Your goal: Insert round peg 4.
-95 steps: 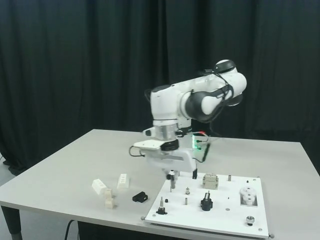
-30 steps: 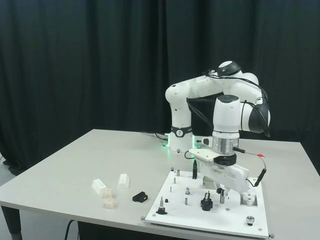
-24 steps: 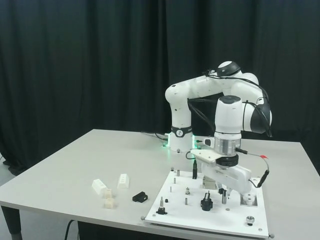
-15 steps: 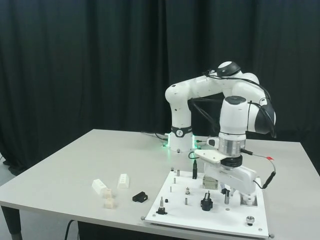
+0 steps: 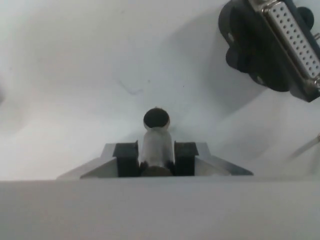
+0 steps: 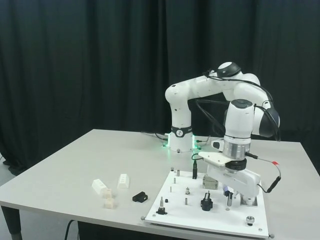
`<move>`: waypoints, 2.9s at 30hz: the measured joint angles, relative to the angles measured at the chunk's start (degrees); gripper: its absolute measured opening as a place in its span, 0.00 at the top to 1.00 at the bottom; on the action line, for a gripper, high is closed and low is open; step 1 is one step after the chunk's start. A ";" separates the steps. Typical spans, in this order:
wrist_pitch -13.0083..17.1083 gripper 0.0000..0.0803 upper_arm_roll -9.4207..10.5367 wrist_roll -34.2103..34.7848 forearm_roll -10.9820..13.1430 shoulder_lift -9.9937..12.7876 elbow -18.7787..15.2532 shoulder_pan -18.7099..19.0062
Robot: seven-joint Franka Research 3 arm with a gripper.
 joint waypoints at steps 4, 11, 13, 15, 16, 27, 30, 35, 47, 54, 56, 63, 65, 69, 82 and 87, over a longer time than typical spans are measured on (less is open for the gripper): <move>0.13 0.81 0.25 0.98 0.00 0.00 0.03 -0.02; 0.18 0.81 0.43 1.61 0.00 0.00 0.04 -0.17; 0.18 0.81 0.45 1.70 0.00 0.00 0.05 -0.23; 0.19 0.81 0.47 1.85 0.00 0.00 0.06 -0.31; 0.19 0.81 0.47 1.94 0.00 0.00 0.06 -0.34; 0.20 0.81 0.88 2.06 0.11 0.00 0.37 -1.04; 0.20 0.81 1.08 2.07 0.15 0.00 0.55 -1.29; 0.21 0.81 1.31 2.07 0.18 0.00 0.71 -1.54; 0.66 0.81 1.89 2.07 0.19 -0.01 0.89 -1.91; 0.68 0.81 1.90 2.08 0.19 -0.01 0.89 -1.95; 0.68 0.81 1.90 2.08 0.19 -0.01 0.89 -1.96; 1.02 0.81 2.07 2.07 0.19 -0.01 0.89 -2.13; 1.29 0.81 2.28 2.07 0.19 -0.01 0.93 -2.24; 1.65 0.81 2.69 2.07 0.19 -0.01 0.98 -2.44; 1.73 0.81 2.72 2.00 0.15 -0.03 1.00 -2.51; 1.67 0.81 2.72 2.00 0.13 -0.05 1.00 -2.53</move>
